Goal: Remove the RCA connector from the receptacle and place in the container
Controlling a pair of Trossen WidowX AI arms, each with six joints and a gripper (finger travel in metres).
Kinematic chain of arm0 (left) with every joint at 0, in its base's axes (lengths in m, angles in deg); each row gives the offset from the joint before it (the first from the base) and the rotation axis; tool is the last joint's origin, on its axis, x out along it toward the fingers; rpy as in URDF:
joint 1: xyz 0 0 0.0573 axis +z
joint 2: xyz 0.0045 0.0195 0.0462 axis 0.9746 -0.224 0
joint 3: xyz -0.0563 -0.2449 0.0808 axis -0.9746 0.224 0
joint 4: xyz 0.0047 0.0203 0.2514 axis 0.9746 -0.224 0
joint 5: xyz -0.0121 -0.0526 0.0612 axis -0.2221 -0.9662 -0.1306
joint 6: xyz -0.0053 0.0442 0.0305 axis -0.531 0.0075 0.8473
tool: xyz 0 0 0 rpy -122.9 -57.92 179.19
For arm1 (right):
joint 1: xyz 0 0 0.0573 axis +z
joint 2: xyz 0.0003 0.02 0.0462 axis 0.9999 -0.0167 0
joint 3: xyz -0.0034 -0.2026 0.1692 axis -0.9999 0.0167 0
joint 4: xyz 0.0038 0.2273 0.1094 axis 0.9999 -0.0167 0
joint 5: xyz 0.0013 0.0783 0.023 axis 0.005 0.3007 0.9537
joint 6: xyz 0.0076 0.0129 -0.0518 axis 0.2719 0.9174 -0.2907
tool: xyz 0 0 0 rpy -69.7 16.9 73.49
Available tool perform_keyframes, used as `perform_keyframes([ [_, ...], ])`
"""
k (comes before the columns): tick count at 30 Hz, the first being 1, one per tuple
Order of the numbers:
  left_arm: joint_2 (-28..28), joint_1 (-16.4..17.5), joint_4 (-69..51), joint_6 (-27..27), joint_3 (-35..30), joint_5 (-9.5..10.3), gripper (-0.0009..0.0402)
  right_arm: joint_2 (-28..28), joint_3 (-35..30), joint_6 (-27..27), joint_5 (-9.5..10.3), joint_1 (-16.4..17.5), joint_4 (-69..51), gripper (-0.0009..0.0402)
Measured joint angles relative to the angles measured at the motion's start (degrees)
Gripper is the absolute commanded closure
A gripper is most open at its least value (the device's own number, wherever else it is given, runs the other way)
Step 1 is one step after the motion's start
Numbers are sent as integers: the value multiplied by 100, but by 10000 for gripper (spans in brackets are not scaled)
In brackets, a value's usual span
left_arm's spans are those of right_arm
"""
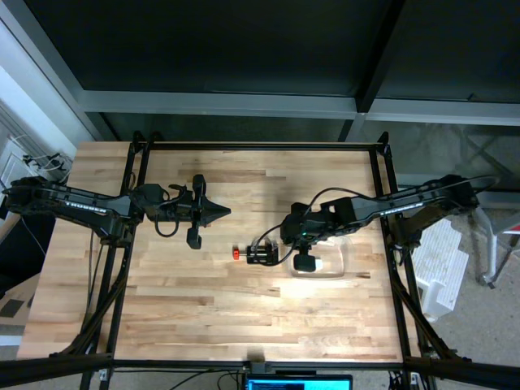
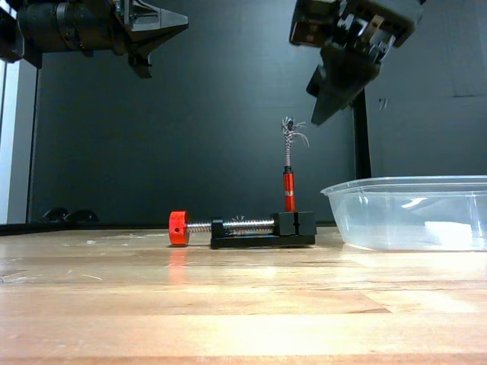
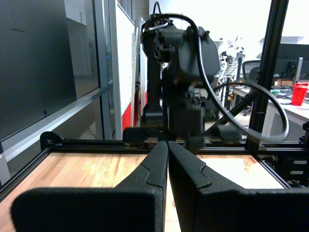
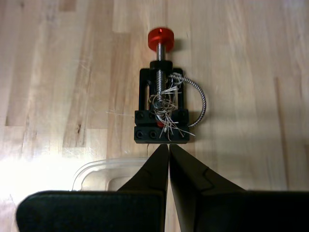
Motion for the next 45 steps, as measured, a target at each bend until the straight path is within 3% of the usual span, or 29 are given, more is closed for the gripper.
perform_keyframes([
  [9,0,0,0,2,0,0,393,-581,-164,240,-308,46,-13,251],
  [15,0,0,-2,2,-2,-2,393,-1036,-415,238,-363,70,-7,212],
  [24,0,0,0,2,0,0,393,-1469,-664,127,-365,87,39,223],
  [35,0,0,0,2,-2,0,393,-1502,-654,-22,-361,96,210,245],
  [45,0,0,-2,2,0,-2,393,-1502,-625,-74,-345,103,212,297],
])
